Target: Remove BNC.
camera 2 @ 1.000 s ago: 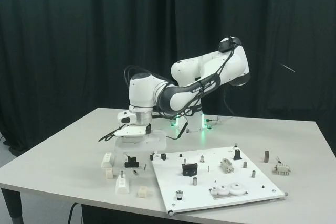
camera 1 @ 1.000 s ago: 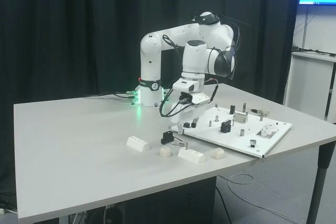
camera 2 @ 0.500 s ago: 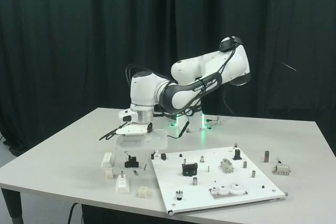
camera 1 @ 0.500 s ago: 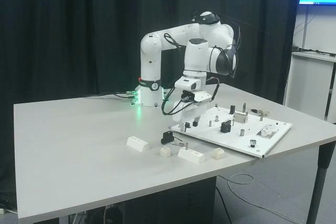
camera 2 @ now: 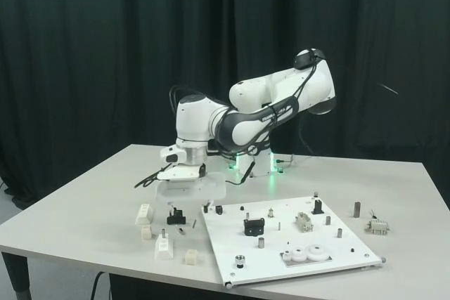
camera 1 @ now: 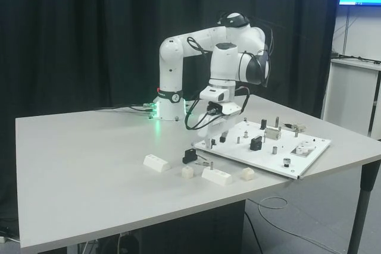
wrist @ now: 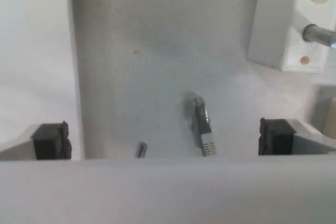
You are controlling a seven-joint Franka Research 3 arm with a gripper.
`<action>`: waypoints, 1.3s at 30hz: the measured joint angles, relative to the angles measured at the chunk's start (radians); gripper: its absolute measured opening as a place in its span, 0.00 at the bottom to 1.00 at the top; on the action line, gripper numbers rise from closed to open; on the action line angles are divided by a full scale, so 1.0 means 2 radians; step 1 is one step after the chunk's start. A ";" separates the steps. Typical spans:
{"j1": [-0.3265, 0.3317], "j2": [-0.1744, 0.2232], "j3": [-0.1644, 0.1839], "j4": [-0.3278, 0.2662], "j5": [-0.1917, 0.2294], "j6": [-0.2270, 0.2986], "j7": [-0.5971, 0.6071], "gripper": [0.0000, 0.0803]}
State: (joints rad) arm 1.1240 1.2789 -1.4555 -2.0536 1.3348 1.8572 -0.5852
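Observation:
In the wrist view a small grey metal connector [wrist: 201, 124], seemingly the BNC, lies flat on the grey table beside a short dark pin [wrist: 141, 149]. My gripper [wrist: 163, 139] hangs above them, open, with nothing between its black fingertips [wrist: 50, 141]. In the room views the gripper [camera 1: 213, 139] [camera 2: 188, 189] hovers over the table just off the near-left corner of the white board [camera 1: 309, 162] [camera 2: 225, 254]. The connector is too small to pick out with certainty in the room views.
A black part [camera 1: 189, 156] [camera 2: 175, 216] stands on the table below the gripper. Several white blocks [camera 1: 156, 162] [camera 2: 164, 247] lie near the front edge; one carries a metal peg [wrist: 317, 34]. The board holds several small fittings and pegs.
The hand has risen a little and drifted slightly toward the board. The parts on the table and board have stayed where they were.

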 joint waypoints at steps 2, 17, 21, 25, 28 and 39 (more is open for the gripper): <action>0.001 0.000 -0.002 0.000 -0.001 -0.005 0.000 1.00; 0.033 -0.001 -0.034 -0.013 -0.008 -0.075 0.065 1.00; 0.049 -0.002 -0.044 -0.024 -0.011 -0.090 0.098 1.00; 0.069 -0.004 -0.054 -0.040 -0.013 -0.105 0.129 1.00; 0.087 -0.005 -0.062 -0.054 -0.014 -0.119 0.152 1.00; 0.163 -0.008 -0.082 -0.112 -0.014 -0.113 0.194 1.00</action>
State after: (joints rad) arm 1.4492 1.2630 -1.6193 -2.2782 1.3064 1.6305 -0.1966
